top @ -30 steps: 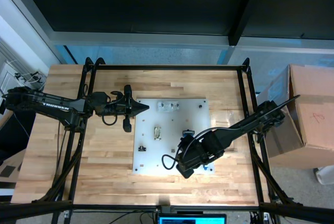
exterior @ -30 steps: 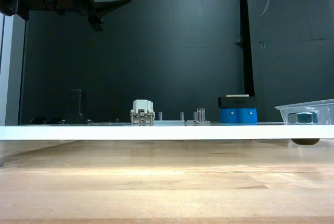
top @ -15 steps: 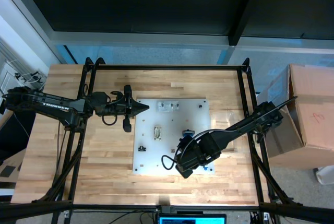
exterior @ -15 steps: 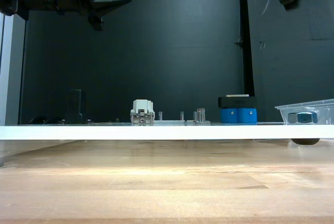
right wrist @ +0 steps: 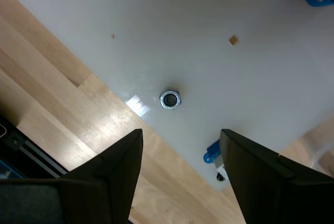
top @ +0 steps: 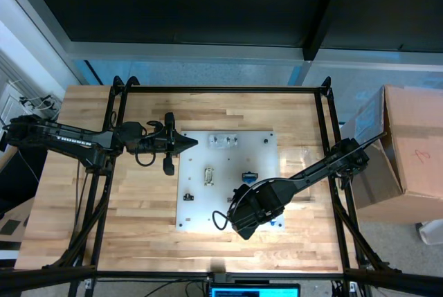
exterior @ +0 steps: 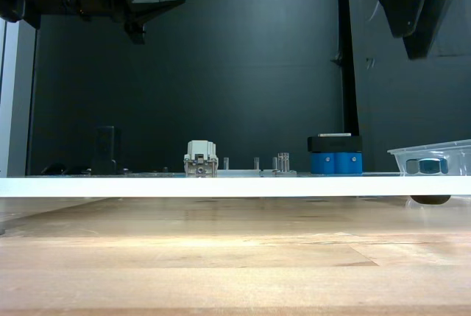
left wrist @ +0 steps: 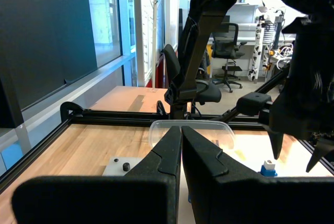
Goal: Unfasten the M12 nut and place it in the container
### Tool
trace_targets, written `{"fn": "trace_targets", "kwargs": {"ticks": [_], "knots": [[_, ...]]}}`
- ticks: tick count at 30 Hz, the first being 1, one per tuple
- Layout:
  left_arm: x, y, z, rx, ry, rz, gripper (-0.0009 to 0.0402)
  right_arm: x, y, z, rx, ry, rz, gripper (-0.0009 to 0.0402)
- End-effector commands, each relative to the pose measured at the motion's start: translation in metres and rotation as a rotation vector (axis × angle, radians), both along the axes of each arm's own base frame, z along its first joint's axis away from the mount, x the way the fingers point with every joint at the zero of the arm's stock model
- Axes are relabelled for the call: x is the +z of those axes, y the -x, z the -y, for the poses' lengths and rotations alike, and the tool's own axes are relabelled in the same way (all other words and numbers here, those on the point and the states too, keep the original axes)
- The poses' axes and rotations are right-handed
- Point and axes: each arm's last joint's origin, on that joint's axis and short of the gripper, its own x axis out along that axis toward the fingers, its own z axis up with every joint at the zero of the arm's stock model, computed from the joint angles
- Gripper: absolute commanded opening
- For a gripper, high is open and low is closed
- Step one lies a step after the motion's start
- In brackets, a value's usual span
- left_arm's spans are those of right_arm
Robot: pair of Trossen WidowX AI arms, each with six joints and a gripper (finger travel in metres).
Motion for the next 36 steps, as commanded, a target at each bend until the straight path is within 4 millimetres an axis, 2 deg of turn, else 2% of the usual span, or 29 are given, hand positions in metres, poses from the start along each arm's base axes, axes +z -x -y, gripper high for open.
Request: {"fn": "trace_targets", "kwargs": {"ticks": [1,20,36], "knots": [[0.0,0.0,0.0,0.0,0.0,0.0,0.0,-0.007,0.0,0.0,0.016,0.002,-0.002,0.0223],[0.0,0.0,0.0,0.0,0.0,0.0,0.0,-0.05,0.0,-0.002,0.034,-0.007,0.008,0.0228],[0.0,0.0,0.0,0.0,0.0,0.0,0.0,-0.062,-0.006,-0.003,0.045,0.023,0.012,0.0221]]}}
